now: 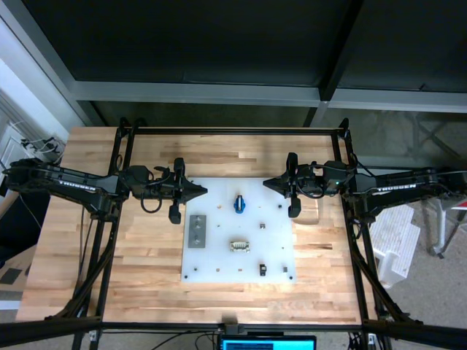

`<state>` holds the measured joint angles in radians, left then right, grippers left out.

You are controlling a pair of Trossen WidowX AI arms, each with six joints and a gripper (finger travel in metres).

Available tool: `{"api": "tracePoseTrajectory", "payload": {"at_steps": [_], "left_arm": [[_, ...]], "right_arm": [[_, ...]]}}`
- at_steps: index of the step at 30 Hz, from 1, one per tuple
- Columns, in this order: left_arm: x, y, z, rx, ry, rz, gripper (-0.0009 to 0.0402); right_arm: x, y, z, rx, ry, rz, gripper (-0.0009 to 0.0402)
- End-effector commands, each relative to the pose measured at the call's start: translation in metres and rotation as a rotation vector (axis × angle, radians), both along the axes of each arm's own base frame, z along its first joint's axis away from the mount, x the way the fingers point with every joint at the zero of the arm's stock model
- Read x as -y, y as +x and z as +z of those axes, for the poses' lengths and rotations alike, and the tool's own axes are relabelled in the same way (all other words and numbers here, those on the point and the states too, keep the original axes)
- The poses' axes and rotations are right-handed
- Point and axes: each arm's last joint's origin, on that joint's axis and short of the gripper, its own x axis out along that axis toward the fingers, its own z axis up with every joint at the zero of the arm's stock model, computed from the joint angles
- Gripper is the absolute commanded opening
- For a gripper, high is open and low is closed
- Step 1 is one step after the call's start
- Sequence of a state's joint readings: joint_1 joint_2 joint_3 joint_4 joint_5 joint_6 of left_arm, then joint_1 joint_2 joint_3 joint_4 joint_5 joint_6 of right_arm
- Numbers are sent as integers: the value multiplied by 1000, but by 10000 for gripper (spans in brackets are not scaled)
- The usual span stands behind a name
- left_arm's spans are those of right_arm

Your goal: Pick the 16mm bar and install on taskboard

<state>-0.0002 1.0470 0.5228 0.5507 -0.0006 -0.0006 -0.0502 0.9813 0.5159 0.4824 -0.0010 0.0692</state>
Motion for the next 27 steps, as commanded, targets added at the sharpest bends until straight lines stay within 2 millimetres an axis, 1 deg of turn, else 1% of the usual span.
{"api": "tracePoseTrajectory", "payload": {"at_steps": [1, 27], "left_arm": [[0, 0, 0, 0, 0, 0, 0], [0, 0, 0, 0, 0, 0, 0]], "right_arm": [[0, 0, 0, 0, 1, 0, 0], [0, 0, -2, -21, 2, 0, 0]]}}
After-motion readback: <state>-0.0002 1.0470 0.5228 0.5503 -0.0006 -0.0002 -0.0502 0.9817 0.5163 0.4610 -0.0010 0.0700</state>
